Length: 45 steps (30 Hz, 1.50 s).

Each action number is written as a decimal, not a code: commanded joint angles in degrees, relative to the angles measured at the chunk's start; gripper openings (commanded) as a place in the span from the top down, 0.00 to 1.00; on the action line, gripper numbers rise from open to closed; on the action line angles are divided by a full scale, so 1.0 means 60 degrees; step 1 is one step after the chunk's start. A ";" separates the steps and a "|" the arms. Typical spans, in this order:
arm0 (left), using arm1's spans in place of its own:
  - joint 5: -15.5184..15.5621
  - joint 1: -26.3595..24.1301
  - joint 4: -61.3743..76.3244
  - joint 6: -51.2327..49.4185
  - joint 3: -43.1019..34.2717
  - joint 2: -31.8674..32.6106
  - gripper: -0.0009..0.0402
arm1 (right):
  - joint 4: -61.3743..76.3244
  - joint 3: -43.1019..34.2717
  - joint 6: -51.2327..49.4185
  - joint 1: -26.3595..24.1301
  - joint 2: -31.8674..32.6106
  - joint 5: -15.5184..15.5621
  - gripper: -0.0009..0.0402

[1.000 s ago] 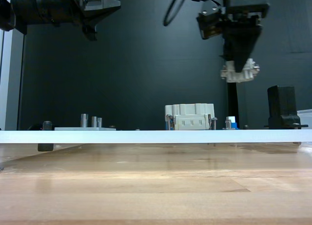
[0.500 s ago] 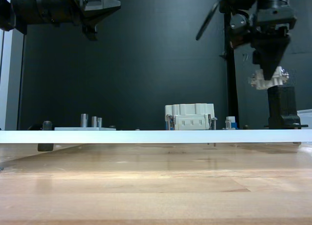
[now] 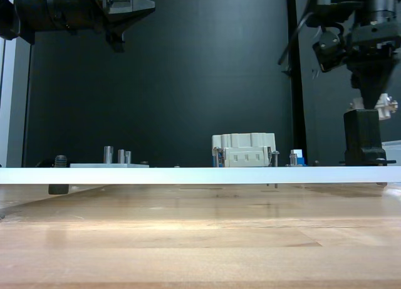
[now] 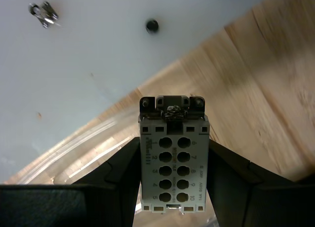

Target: Remove the HAN10E connector from the taskboard and place in the container

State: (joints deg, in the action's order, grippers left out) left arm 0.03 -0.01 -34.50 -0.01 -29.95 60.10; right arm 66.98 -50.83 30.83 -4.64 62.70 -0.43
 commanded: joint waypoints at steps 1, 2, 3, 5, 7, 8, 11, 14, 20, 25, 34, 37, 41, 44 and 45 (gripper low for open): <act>-0.0004 0.0000 -0.0004 0.0004 0.0000 0.0000 0.98 | 0.0018 0.0295 0.0259 -0.0029 -0.0328 -0.0007 0.95; -0.0004 0.0004 -0.0004 0.0004 0.0000 0.0004 0.98 | 0.0018 0.0393 0.0313 -0.0047 -0.0426 -0.0007 0.95; -0.0004 0.0004 -0.0004 0.0004 0.0000 0.0004 0.98 | 0.0018 0.0488 0.0339 -0.0076 -0.0517 -0.0011 0.95; -0.0004 0.0004 -0.0004 0.0004 0.0000 0.0004 0.98 | 0.0025 0.0656 0.0408 -0.0138 -0.0630 -0.0011 0.95; -0.0004 0.0000 -0.0004 0.0004 0.0000 0.0000 0.98 | 0.0040 0.0769 0.0546 -0.0233 -0.0685 -0.0011 0.95; -0.0004 0.0004 -0.0004 0.0004 0.0000 0.0000 0.98 | 0.0047 0.0801 0.0546 -0.0291 -0.0685 -0.0015 0.95; -0.0004 0.0000 -0.0004 0.0004 0.0000 0.0004 0.98 | 0.0055 0.0867 0.0554 -0.0433 -0.0685 -0.0044 0.95; -0.0004 0.0000 -0.0004 0.0004 0.0000 0.0000 0.98 | 0.0066 0.0900 0.0576 -0.0495 -0.0685 -0.0044 0.95; -0.0004 0.0000 -0.0004 0.0004 0.0000 0.0004 0.98 | 0.0226 0.0907 0.0736 -0.0499 -0.0685 -0.0120 0.88; -0.0004 0.0004 0.0000 0.0004 0.0000 0.0000 0.98 | 0.0222 0.1049 0.1042 -0.0499 -0.0685 -0.0262 0.72; -0.0004 0.0004 -0.0004 0.0004 0.0000 0.0004 0.98 | 0.0208 0.1082 0.1213 -0.0499 -0.0685 -0.0270 0.36; -0.0004 0.0004 -0.0004 0.0004 0.0000 0.0000 0.98 | 0.0211 0.1082 0.1217 -0.0499 -0.0685 -0.0266 0.26; -0.0004 0.0004 -0.0004 0.0004 0.0000 0.0000 0.98 | 0.0208 0.1078 0.1249 -0.0503 -0.0685 -0.0277 0.16; -0.0004 0.0004 -0.0004 0.0004 0.0000 0.0004 0.98 | 0.0193 0.1082 0.1290 -0.0499 -0.0685 -0.0280 0.13; -0.0004 0.0004 -0.0004 0.0004 0.0000 0.0004 0.98 | 0.0189 0.1078 0.1290 -0.0499 -0.0685 -0.0280 0.13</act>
State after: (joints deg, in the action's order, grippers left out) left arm 0.03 -0.01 -34.50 -0.01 -29.93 60.10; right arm 68.16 -44.34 38.61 -7.66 58.54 -2.07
